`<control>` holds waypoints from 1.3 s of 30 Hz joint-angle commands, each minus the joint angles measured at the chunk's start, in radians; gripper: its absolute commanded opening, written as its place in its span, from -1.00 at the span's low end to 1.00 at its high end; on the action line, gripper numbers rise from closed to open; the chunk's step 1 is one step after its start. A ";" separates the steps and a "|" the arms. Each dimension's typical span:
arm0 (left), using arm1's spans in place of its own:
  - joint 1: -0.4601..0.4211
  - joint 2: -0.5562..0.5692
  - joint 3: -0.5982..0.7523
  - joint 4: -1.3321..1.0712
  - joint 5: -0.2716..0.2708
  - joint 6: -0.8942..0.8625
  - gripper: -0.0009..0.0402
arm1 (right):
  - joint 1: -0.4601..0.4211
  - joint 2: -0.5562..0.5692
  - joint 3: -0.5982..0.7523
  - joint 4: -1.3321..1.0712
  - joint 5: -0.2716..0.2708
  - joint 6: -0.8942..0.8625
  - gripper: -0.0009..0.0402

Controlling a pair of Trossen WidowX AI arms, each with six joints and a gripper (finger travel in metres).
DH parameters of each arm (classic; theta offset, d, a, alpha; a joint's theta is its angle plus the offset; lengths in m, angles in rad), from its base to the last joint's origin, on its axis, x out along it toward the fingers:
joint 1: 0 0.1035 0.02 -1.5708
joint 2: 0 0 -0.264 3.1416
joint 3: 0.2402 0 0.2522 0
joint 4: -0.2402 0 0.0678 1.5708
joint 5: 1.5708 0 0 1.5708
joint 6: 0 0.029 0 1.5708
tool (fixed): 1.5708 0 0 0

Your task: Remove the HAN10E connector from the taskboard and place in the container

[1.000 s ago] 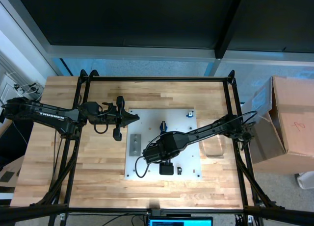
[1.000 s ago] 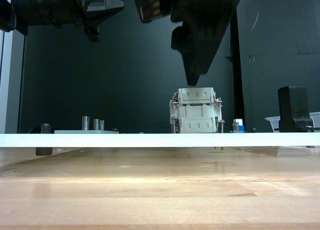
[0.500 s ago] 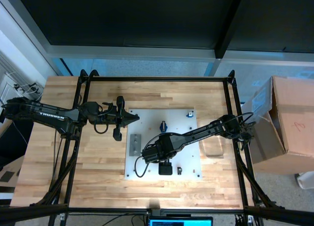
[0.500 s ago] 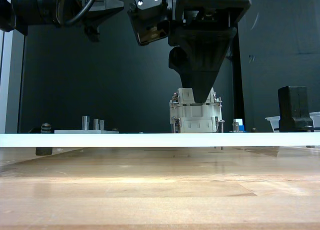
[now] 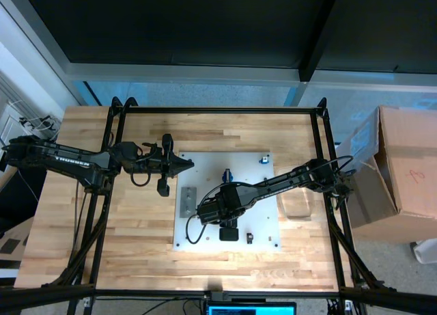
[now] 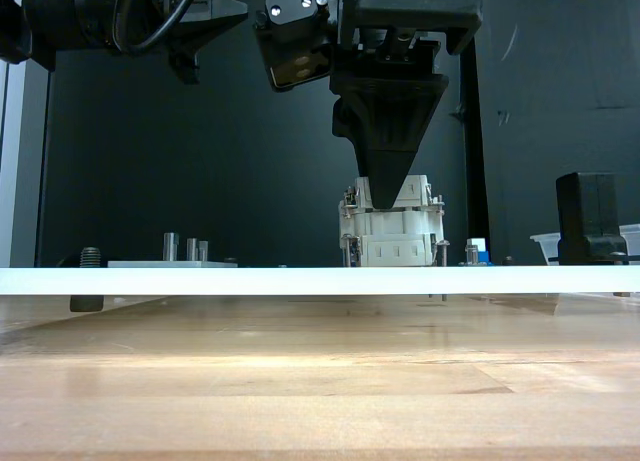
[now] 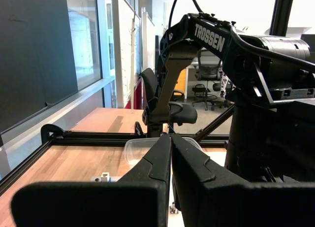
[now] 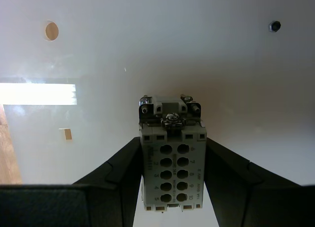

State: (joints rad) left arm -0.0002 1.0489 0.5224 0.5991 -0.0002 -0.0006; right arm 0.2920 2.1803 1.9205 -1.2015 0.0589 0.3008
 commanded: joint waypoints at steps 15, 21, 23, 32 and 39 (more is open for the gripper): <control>0.000 0.000 0.000 0.000 0.000 0.000 -0.96 | 0.000 -0.040 0.000 -0.020 -0.008 0.005 -0.93; 0.000 0.000 0.000 0.000 0.000 0.000 -0.96 | 0.000 -0.094 0.000 -0.023 -0.007 0.005 -0.96; 0.000 0.000 0.000 0.000 0.000 0.000 -0.96 | 0.000 -0.119 0.000 -0.022 -0.007 0.009 -0.96; 0.000 0.000 0.000 0.000 0.000 0.000 -0.96 | 0.000 -0.216 0.000 -0.019 -0.007 0.024 -0.96; 0.000 0.000 0.000 0.000 0.000 0.000 -0.96 | 0.003 -0.247 -0.013 -0.008 0.001 0.035 -0.96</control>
